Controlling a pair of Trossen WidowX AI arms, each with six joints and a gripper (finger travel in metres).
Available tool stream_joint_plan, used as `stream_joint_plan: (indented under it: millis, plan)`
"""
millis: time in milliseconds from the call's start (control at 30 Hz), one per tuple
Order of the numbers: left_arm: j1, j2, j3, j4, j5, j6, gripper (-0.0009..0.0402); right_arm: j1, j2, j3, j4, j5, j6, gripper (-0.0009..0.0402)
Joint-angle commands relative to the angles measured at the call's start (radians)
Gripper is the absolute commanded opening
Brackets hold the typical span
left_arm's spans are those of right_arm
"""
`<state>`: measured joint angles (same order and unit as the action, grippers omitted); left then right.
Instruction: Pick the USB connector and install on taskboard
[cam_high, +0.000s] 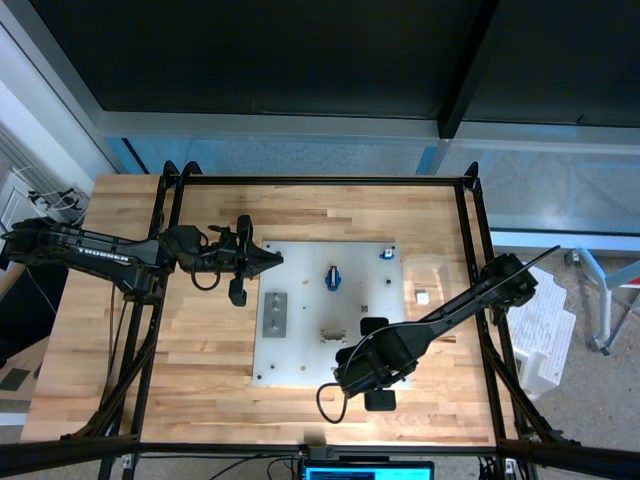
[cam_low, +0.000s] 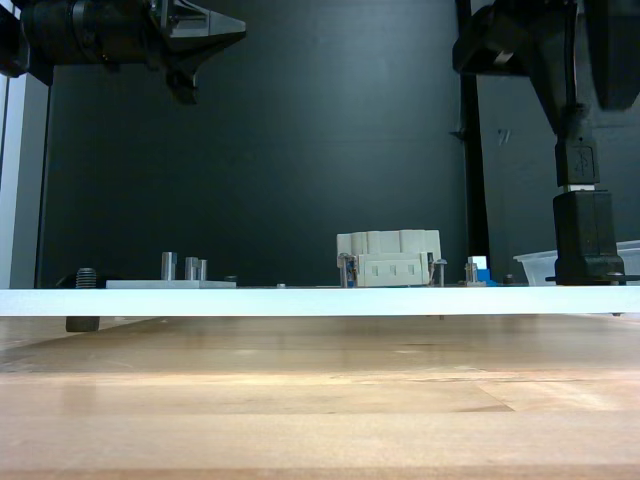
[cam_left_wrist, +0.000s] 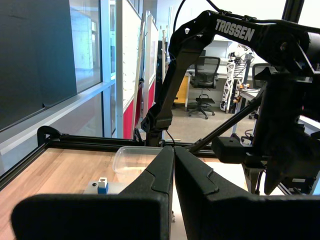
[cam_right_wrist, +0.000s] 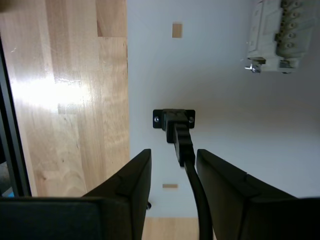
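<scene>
USB connector (cam_right_wrist: 181, 139) stands upright in the black socket (cam_right_wrist: 164, 118) near the taskboard's (cam_high: 300, 345) near edge. Right gripper (cam_right_wrist: 172, 156) sits above it, fingers spread, cable running between them. Left gripper (cam_left_wrist: 173, 152) pressed together, raised over the board's left edge.

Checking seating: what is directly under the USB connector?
A black socket mounted on the taskboard; the USB connector stands upright in it, its tip hidden inside. The open right claw straddles its cable; the shut left claw hovers over the taskboard's left edge.

Overhead view, table-level view, both sharing taskboard (cam_high: 300, 350), wrist cameras seemingly close
</scene>
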<state>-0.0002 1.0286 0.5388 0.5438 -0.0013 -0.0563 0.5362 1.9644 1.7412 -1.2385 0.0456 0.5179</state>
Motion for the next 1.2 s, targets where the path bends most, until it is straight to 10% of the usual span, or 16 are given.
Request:
stream_joint_plan:
  millis: [33, 867, 1200]
  plan:
    - [0.000, 0.000, 0.000, 0.000, 0.000, 0.000, 0.0000, 0.001, -0.030, 0.002, -0.007, 0.006, -0.002, 0.0150]
    - [0.000, 0.000, 0.000, 0.000, 0.000, 0.000, 0.0000, 0.005, -0.114, 0.000, -0.043, 0.006, -0.012, 0.0157]
    - [0.000, 0.000, 0.000, 0.000, 0.000, 0.000, 0.0000, -0.044, -0.220, -0.068, -0.043, 0.007, -0.058, 0.0078]
